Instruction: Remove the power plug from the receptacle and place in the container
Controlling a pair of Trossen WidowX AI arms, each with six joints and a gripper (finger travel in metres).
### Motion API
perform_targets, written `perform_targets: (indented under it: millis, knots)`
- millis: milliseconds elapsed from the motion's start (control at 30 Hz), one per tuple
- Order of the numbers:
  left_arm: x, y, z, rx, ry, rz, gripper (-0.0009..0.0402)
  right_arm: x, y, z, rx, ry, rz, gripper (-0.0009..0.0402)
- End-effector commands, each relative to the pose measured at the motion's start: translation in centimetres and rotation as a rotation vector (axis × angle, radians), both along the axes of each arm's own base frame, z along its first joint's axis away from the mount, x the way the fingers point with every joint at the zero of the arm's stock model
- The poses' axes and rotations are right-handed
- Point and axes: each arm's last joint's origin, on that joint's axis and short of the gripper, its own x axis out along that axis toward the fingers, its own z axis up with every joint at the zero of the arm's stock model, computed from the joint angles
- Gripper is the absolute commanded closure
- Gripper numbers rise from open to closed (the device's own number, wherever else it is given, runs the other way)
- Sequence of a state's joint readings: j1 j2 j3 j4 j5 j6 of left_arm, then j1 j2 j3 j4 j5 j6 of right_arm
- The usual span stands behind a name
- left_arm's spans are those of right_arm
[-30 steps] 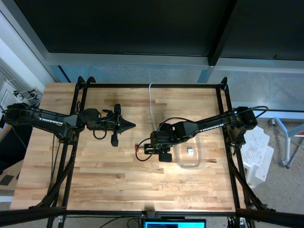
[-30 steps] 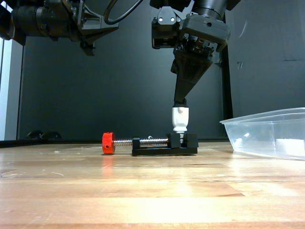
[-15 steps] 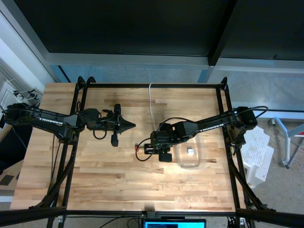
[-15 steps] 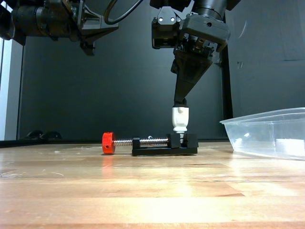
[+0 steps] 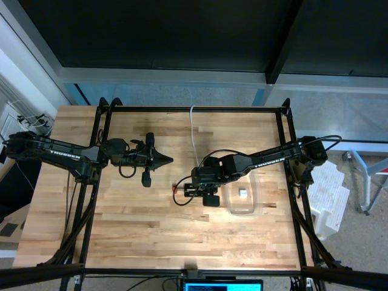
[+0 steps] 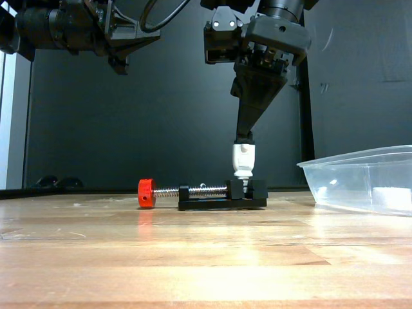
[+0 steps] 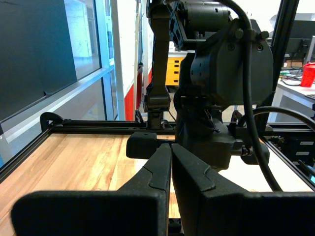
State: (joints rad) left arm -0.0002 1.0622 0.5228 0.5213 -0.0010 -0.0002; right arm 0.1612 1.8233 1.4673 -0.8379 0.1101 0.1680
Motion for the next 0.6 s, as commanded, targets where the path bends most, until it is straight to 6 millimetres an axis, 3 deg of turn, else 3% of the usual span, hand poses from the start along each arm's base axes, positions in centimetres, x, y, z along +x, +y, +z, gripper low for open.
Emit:
perform_targets:
  millis: [33, 600]
  knots:
    - [0.0, 0.0, 0.0, 0.000, 0.000, 0.000, 0.0393, 0.1, 0.0, 0.8, 0.001, -0.022, -0.001, 0.0393]
    - [0.0, 0.0, 0.0, 0.000, 0.000, 0.000, 0.0393, -1.6, -0.2, 3.0, 0.001, 0.008, -0.007, 0.0393]
